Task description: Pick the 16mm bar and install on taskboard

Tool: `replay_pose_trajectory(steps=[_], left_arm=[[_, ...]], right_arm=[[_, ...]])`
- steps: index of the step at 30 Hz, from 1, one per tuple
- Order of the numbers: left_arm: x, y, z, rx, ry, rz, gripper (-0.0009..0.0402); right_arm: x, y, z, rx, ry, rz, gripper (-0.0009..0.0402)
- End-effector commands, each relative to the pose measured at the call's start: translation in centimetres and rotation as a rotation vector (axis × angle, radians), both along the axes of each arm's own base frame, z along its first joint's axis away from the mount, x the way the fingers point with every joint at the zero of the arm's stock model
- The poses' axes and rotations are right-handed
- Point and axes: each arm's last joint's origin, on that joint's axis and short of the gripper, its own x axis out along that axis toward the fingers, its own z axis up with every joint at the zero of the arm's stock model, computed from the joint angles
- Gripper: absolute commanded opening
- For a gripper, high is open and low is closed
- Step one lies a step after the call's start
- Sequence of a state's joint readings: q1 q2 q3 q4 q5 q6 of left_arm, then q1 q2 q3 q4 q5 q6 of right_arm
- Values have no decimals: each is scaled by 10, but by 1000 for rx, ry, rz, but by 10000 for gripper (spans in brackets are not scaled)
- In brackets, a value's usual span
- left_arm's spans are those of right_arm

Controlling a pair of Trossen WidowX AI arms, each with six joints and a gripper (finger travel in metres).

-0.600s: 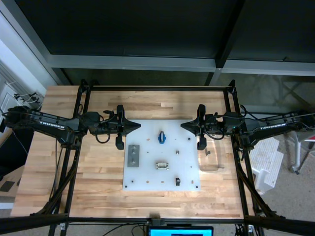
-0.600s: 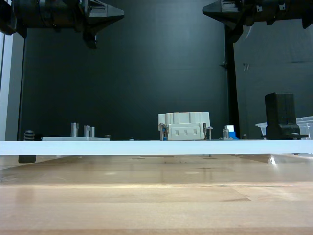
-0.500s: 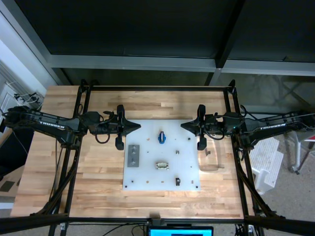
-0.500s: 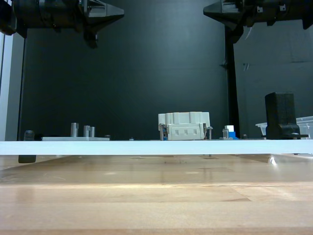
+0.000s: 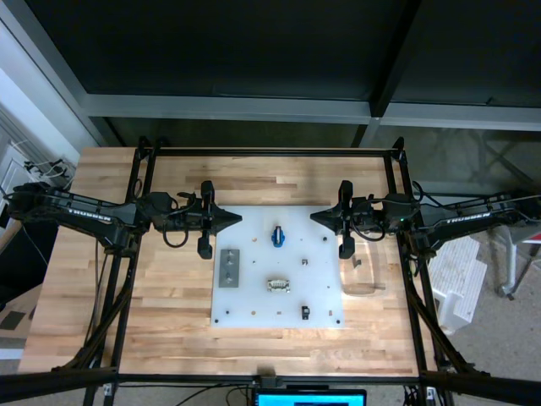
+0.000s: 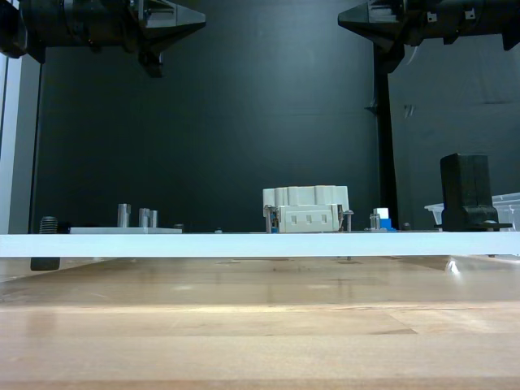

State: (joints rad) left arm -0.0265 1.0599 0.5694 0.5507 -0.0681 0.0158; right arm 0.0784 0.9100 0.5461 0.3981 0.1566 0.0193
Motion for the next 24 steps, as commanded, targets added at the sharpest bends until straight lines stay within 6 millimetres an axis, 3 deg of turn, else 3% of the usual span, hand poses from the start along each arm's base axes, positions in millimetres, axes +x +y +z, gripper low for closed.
replay_pose_trajectory(steps=[1, 5, 24], left_arm=[[0, 0, 0, 0, 0, 1, 0], [0, 0, 0, 0, 0, 1, 0], [0, 0, 0, 0, 0, 1, 0]], right_arm=[[0, 0, 0, 5, 1, 4, 0], [0, 1, 3, 52, 48, 7, 0], [-23, 21, 20, 94, 757, 44, 0]])
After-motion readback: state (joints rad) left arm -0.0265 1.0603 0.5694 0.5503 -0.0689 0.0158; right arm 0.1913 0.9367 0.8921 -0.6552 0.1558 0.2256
